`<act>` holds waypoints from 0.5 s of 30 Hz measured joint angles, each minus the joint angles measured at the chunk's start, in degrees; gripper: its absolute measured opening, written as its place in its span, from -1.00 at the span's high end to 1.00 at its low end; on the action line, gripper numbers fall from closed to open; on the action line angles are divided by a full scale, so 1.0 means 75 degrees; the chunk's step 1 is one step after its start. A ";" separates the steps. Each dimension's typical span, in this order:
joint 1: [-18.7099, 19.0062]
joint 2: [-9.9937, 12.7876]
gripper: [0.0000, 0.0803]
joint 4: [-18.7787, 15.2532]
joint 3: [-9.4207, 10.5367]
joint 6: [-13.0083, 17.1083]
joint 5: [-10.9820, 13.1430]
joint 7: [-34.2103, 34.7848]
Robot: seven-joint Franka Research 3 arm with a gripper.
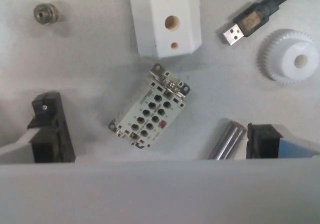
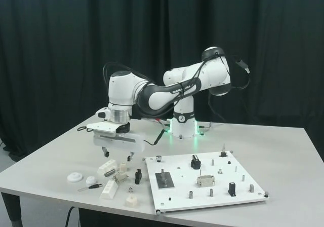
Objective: Remove square peg 1.
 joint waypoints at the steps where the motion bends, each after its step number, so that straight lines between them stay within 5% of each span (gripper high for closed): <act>1: 0.0006 0.0000 -0.99 0.0003 0.0001 -0.0016 0.0000 0.0000; 15: 0.0299 -0.0068 -0.99 0.0069 0.0001 -0.0466 0.0013 0.0113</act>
